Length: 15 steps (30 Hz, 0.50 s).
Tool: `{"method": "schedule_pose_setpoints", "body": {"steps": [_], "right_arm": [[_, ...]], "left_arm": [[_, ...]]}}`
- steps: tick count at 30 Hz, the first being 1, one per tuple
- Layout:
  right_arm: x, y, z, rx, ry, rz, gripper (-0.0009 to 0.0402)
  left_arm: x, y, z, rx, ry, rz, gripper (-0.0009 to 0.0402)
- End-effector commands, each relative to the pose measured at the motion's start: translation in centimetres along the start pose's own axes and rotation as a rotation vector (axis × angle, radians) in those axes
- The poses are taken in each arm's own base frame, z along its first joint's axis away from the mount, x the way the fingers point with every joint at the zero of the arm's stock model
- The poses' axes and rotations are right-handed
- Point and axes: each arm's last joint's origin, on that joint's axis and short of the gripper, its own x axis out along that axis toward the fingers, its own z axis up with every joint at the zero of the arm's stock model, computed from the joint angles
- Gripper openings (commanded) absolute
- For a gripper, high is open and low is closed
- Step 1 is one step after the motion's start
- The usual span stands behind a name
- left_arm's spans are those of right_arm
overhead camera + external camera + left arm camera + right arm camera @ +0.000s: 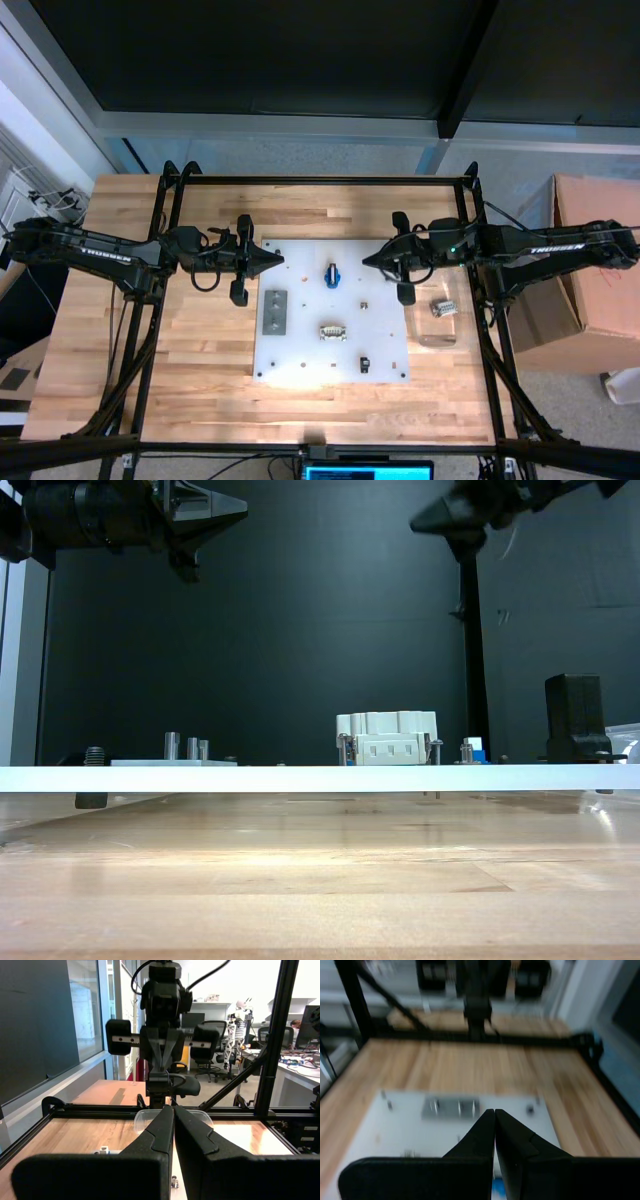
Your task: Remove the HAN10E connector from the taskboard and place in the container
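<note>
Both arms hang high over the bench (200, 390), neither one near the work. The left claw (279, 258) is pinched tight on nothing, above the board's (300, 360) far left edge. The right claw (366, 262) is likewise closed and empty, above the board's far right part.

The connector (333, 331) stands upright in its seat at the near middle of the board, with neither claw touching it. The container (430, 340) lies just right of the board. A small grey piece (444, 308) rests in it, and I cannot tell what that is.

To my eye the pull has not begun. The right claw looks the handier. It should spread wide, come down square over the connector and grip its long sides low. It should then draw straight up without rocking, since a tilt could bind it. After that, it should carry the connector right and lower it into the container before letting go.
</note>
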Motion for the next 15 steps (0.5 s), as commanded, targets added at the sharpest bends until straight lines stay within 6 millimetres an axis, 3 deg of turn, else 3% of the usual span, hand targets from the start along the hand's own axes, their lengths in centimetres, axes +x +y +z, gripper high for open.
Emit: {"method": "schedule_pose_setpoints", "body": {"steps": [1, 15], "right_arm": [[0.5, -0.6, -0.2, 0.014, -0.097, 0.019, -0.0001], [3.2, -1.7, -2.6, 0.090, -0.347, 0.055, 0.0000]], "left_arm": [[0.0, 0.0, 0.0, 0.000, 0.000, 0.000, 0.0000], [0.0, 0.0, 0.0, 0.000, 0.000, 0.000, 0.0000]]}}
